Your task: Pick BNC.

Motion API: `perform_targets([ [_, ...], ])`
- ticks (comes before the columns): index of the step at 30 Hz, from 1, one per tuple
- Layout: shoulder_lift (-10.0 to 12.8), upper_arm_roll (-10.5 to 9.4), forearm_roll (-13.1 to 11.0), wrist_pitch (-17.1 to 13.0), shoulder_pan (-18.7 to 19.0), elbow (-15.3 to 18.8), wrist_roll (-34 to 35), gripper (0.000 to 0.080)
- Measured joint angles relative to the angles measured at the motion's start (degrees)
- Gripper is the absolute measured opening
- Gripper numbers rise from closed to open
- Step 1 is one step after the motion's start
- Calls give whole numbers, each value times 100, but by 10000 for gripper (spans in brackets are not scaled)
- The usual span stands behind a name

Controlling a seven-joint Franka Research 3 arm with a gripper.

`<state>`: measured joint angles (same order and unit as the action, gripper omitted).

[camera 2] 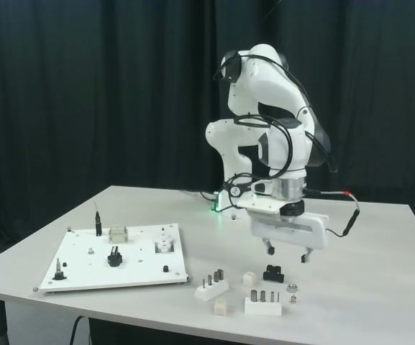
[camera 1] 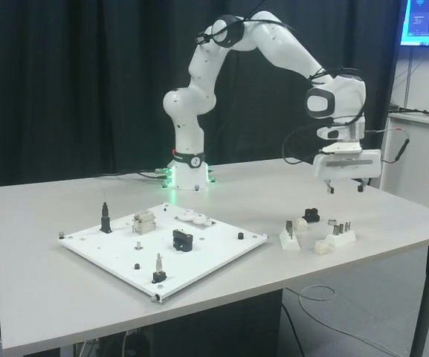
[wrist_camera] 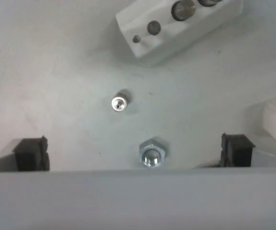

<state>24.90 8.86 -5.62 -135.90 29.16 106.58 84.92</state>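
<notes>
Grey table point(camera 1: 65, 201), open gripper point(camera 2: 287, 253) above

Even overhead light; wrist view softly blurred.

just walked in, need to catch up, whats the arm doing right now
The white robot arm hangs above the grey table with its gripper open and holding nothing. Below it lie small loose parts: a small metal connector, a nut and a white block with pegs. Nothing has been picked up yet.
</notes>
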Motion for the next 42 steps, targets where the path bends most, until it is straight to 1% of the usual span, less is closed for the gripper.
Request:
perform_targets([
  [11,447,-2,-150,9,-2,-368,0,800],
  [20,738,0,-234,87,-20,-621,-17,800],
  [28,923,1,-345,277,-21,-808,-86,800],
  [33,1010,1,-375,347,-20,-895,-87,800],
  [42,1145,-1,-381,378,-18,-975,-87,800],
])
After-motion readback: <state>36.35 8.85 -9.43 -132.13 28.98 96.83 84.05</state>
